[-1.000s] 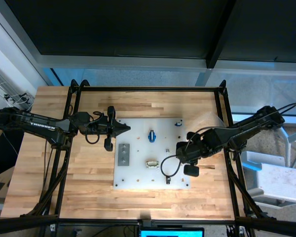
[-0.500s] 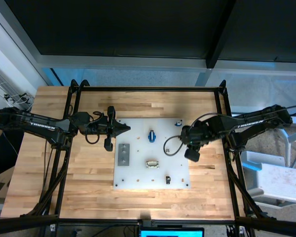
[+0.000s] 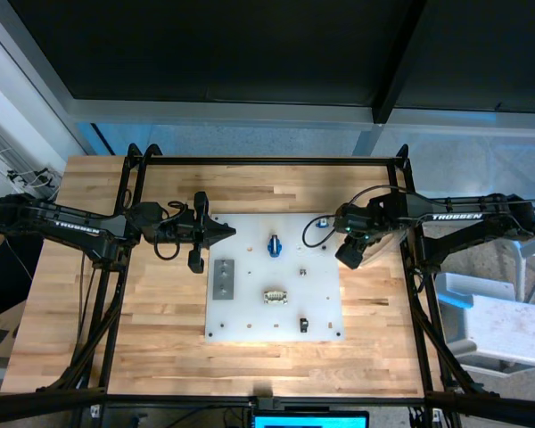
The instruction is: Pick the 16mm bar from the taskboard and place it in the container
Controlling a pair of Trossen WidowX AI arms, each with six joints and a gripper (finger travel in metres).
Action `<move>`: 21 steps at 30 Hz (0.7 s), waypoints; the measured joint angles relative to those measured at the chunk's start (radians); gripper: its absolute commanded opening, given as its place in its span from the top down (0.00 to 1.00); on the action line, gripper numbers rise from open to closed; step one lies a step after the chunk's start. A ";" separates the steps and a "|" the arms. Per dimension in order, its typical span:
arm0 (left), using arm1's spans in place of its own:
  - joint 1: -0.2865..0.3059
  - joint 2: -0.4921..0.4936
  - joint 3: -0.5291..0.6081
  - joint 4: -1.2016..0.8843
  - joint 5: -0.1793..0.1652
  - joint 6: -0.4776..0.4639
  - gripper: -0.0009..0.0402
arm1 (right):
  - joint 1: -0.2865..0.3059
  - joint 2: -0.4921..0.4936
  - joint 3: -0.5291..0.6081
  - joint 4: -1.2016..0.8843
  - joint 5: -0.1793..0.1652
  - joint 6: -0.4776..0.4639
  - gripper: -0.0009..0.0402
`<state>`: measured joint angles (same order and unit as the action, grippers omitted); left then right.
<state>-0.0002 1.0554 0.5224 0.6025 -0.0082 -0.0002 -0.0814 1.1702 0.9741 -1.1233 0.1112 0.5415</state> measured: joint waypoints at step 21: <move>0.000 0.000 0.000 0.000 0.000 0.000 0.98 | -0.299 -0.078 -0.135 -0.021 -0.007 -0.004 0.90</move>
<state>-0.0002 1.0554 0.5224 0.6025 -0.0078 -0.0002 -0.3809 1.0924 0.8387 -1.1439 0.1040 0.5377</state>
